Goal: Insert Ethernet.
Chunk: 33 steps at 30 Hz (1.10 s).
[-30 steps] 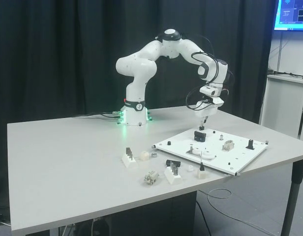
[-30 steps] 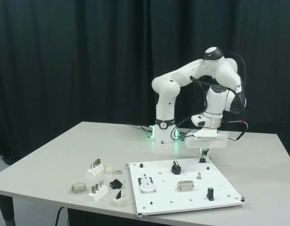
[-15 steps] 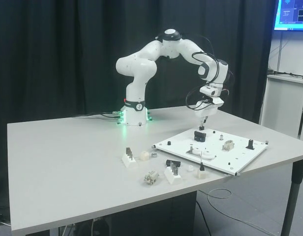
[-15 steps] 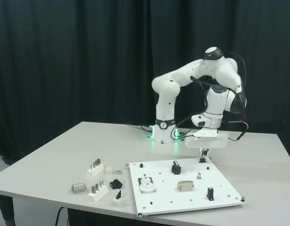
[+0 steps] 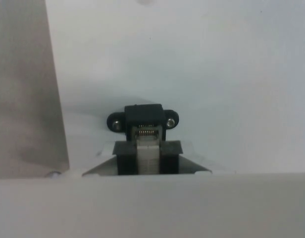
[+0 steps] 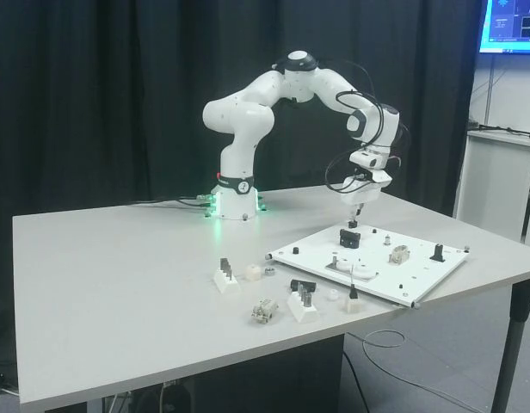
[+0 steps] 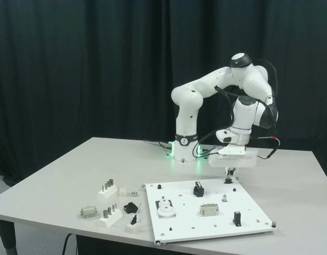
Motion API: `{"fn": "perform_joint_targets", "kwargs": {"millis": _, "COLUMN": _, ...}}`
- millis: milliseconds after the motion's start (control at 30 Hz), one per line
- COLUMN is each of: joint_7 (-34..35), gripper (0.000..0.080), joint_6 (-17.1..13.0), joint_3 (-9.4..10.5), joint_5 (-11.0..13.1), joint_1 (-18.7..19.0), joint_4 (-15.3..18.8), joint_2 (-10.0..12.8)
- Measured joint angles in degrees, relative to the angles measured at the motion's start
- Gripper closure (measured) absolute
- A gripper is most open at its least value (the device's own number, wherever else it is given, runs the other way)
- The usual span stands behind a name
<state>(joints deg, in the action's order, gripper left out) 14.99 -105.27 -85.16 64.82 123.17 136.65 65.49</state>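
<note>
My gripper (image 5: 148,156) is shut on a small white Ethernet plug (image 5: 147,148), held between two black fingers (image 5: 125,156). The plug's tip sits right at the mouth of a black Ethernet socket (image 5: 144,120) that is screwed to the white board (image 5: 231,74); how deep it sits I cannot tell. In the room views the gripper (image 6: 356,212) (image 7: 229,172) hangs upright over the socket (image 7: 227,180) at the board's far edge (image 7: 206,184), close to the arm's base.
The white board (image 6: 424,274) also carries a black fixture (image 7: 198,188), a white gear (image 7: 164,209), a metal connector (image 7: 208,210) and a black post (image 7: 237,218). Several loose connector parts (image 7: 109,214) lie on the grey table (image 6: 119,284) beside the board.
</note>
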Motion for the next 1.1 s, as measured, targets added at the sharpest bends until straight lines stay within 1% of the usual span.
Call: {"fn": "perform_joint_targets", "kwargs": {"millis": 1100, "joint_7": 0.1, "gripper": 0.0712, "joint_6": -1.0, "joint_3": 0.82, "joint_5": 0.0, "joint_1": -0.3, "joint_4": -0.2, "joint_2": 0.0}}
